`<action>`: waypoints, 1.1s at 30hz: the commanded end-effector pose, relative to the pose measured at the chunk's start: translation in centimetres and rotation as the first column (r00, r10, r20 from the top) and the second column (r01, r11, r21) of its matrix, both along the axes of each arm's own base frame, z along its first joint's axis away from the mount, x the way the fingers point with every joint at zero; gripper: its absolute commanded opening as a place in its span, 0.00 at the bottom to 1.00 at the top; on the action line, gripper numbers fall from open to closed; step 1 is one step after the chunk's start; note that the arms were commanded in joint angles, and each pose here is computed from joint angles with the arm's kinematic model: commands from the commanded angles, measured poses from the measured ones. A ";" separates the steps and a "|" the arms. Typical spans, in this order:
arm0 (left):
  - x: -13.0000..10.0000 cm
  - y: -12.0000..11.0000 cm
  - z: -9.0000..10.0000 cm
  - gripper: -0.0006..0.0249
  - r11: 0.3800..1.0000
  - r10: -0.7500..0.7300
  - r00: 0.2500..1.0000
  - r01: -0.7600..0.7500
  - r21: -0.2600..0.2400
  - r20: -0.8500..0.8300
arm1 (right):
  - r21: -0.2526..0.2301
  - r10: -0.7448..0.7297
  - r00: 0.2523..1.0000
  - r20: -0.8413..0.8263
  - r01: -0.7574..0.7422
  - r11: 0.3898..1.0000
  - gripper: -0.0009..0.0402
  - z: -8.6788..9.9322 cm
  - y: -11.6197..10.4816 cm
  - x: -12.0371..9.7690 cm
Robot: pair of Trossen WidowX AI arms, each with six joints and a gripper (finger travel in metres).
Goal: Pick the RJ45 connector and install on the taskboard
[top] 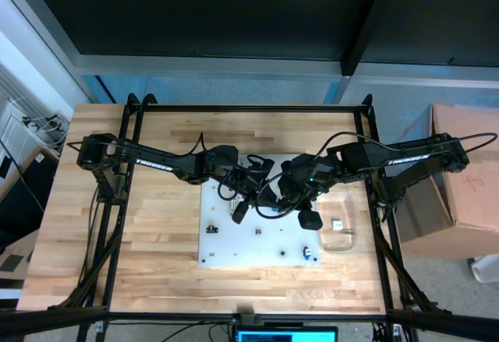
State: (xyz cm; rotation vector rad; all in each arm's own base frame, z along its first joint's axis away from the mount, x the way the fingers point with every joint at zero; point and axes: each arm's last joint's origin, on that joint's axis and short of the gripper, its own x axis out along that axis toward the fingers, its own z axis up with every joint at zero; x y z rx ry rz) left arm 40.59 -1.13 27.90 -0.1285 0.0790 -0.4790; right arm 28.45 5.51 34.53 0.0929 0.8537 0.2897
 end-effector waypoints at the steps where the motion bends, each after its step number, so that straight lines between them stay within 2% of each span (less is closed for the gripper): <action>1: 0.0 0.0 0.0 0.20 1.000 0.003 1.000 -0.003 0.000 0.003 | -0.002 0.004 1.000 -0.014 -0.004 1.000 0.02 -0.1 0.0 -0.1; 9: 0.0 0.0 0.0 0.65 1.000 0.002 1.000 -0.002 0.000 -0.001 | -0.006 -0.002 1.000 -0.001 0.002 1.000 0.02 0.2 -0.3 -1.4; 11: 0.0 0.1 0.0 0.72 1.000 -0.004 1.000 0.004 0.000 -0.001 | -0.027 -0.024 1.000 0.018 0.024 0.999 0.02 0.5 -0.5 -2.3; 14: 0.0 0.3 -0.1 0.78 1.000 0.005 1.000 -0.005 0.000 -0.004 | -0.063 -0.068 0.997 0.042 0.071 0.996 0.02 0.4 -0.6 -3.9; 17: 0.0 1.0 -0.3 0.78 0.998 0.061 0.998 -0.061 -0.006 -0.015 | -0.085 -0.117 0.990 0.074 0.124 0.989 0.02 -0.1 -0.5 -5.5; 21: -0.1 2.1 -0.3 0.71 0.986 0.165 0.986 -0.165 -0.018 -0.029 | -0.112 -0.189 0.973 0.134 0.205 0.972 0.02 -1.3 0.2 -7.4; 24: -0.2 2.9 -0.2 0.64 0.978 0.206 0.978 -0.207 -0.018 -0.029 | -0.115 -0.222 0.962 0.159 0.242 0.964 0.02 -2.6 1.1 -8.3; 29: -0.2 3.8 -0.1 0.49 0.966 0.258 0.966 -0.259 -0.019 -0.026 | -0.149 -0.261 0.944 0.202 0.293 0.945 0.02 -4.6 3.1 -9.6; 33: -0.2 4.0 -0.1 0.39 0.964 0.264 0.964 -0.264 -0.018 -0.024 | -0.140 -0.253 0.947 0.200 0.283 0.949 0.02 -6.4 4.6 -10.4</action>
